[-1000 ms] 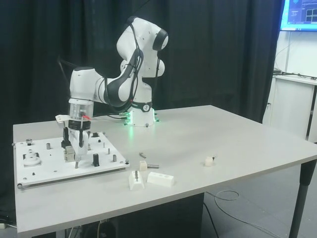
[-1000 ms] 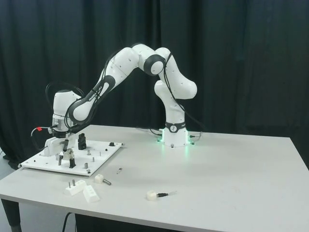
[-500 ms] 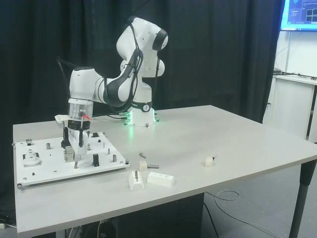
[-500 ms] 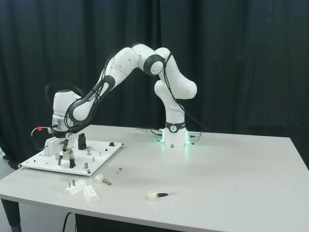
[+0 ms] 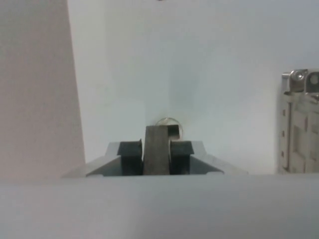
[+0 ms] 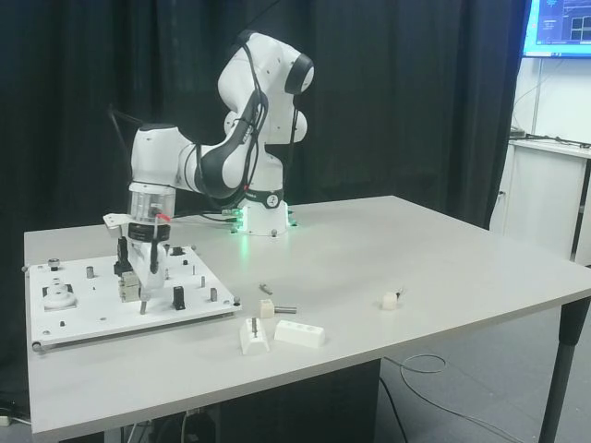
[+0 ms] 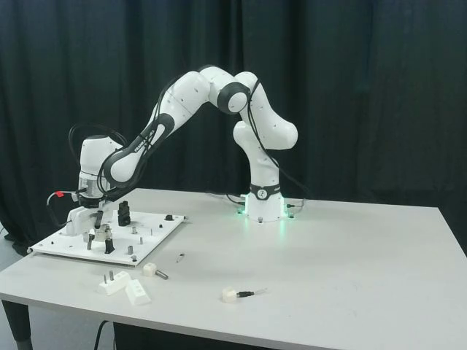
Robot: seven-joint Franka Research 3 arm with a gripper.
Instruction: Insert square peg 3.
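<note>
Grey table (image 6: 443, 268), white board (image 6: 102, 318) near its left edge. White arm (image 6: 231, 148) bent low over the board. Gripper (image 5: 156, 149) clamped narrowly on the square peg (image 5: 156, 149), upright, tip at the hole (image 5: 169, 124) in the board. Insertion apparently begun, not finished: pushing down and letting go remain.
</note>
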